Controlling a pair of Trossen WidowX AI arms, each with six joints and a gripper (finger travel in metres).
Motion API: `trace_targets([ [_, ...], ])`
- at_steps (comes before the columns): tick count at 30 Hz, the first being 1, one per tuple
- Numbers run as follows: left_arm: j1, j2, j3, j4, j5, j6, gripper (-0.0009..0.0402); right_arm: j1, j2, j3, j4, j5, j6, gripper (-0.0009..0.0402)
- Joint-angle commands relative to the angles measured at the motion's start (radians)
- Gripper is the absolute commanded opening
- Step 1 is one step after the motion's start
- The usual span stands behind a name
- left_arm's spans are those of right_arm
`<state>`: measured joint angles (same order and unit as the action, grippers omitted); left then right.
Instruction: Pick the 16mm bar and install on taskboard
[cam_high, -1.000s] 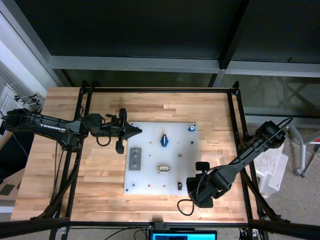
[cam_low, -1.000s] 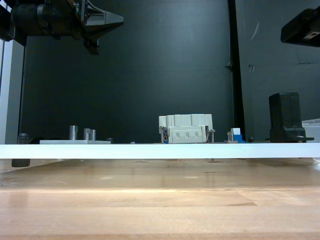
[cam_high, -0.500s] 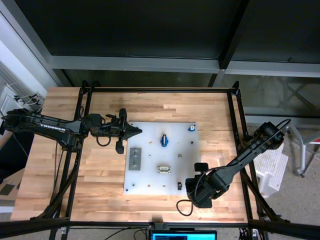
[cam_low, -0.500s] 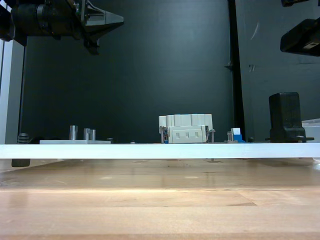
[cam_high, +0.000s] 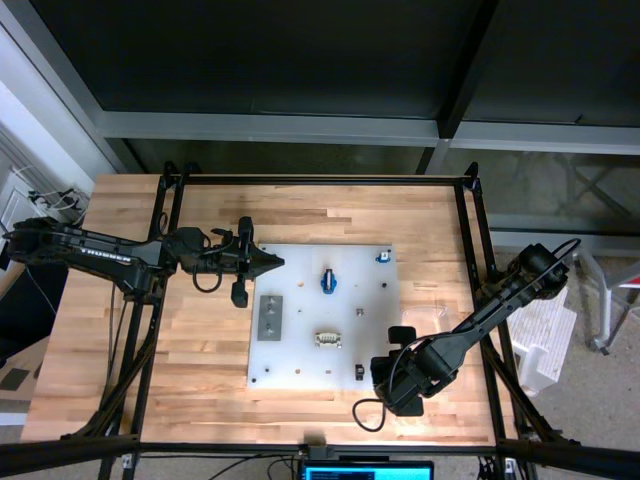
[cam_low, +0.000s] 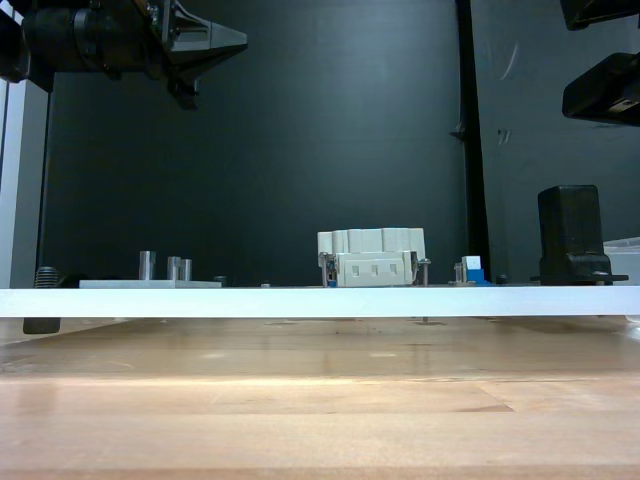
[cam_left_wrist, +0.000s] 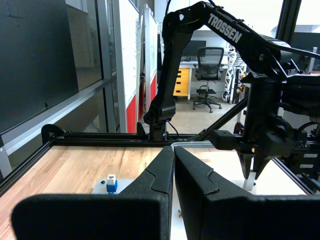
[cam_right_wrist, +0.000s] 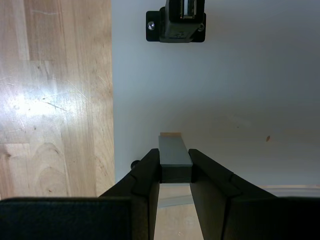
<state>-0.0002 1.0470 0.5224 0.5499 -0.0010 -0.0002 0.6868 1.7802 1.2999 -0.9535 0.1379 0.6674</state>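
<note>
High view: bar gripped, install not yet done.
On the tabletop (cam_high: 200, 390) lies the white taskboard (cam_high: 300, 300). The left tool (cam_high: 275, 262) hangs pinched closed and empty by its far left corner. The right tool (cam_right_wrist: 175, 167) hovers over the near right corner, clamped on what we take to be the 16mm bar (cam_right_wrist: 175, 156). Next, we judge, it must find the matching hole and lower the bar in straight.

Butcher-block table (cam_high: 300, 215), black frame (cam_high: 320, 181); dark wall panel (cam_low: 330, 130) behind; office chair (cam_left_wrist: 208, 59), yellow cabinet (cam_left_wrist: 181, 82) beyond.
</note>
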Motion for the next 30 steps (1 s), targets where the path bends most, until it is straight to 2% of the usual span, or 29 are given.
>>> trace_targets([
  [1, 0.000, 0.000, 0.000, 0.000, 0.000, 0.000, 0.0000, -0.001, 0.000, 0.000, 0.000, 0.000, 0.001, 0.0002],
  [30, 0.000, 0.000, 0.000, 0.000, 0.000, 0.000, 0.0000, -0.007, 0.000, -0.017, 0.025, 0.011, 0.002, 0.0002],
])
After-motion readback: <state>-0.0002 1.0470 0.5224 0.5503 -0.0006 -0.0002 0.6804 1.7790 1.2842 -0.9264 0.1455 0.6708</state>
